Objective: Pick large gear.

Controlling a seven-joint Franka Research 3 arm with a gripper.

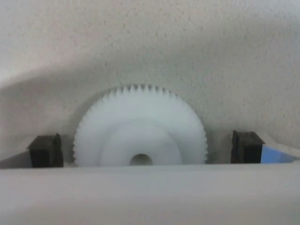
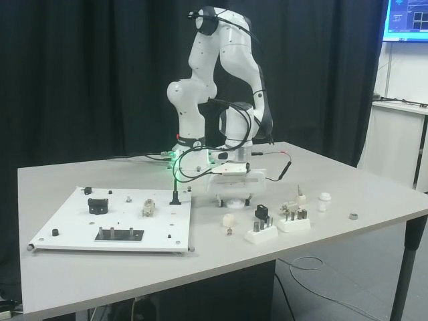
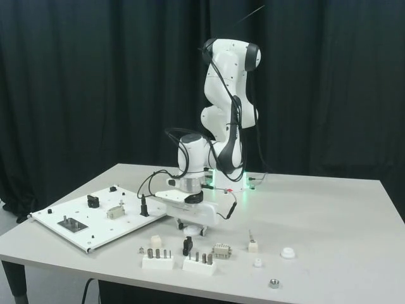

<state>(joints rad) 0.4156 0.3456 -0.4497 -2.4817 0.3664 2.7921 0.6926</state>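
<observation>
The large gear [image 1: 140, 126] is white and toothed, with a round hole at its centre, and it lies flat on the grey table [image 1: 150, 42]. My gripper [image 1: 146, 149] is lowered around it and open. One black fingertip [image 1: 47, 151] stands on one side of the gear and the other on the opposite side, each with a small gap to the teeth. In the first room view the gripper [image 2: 233, 197] hangs low over the table's middle, just right of the white board. In the second room view the gripper [image 3: 192, 226] hides most of the gear.
A white board [image 2: 73, 224] with black fixtures lies at the table's left. In front of the gripper stand two white holders with pegs [image 2: 261, 233] [image 2: 294, 222], a small white part [image 2: 229, 221], a white cap [image 2: 325, 200] and a small nut [image 2: 352, 215]. Cables trail by the arm's base.
</observation>
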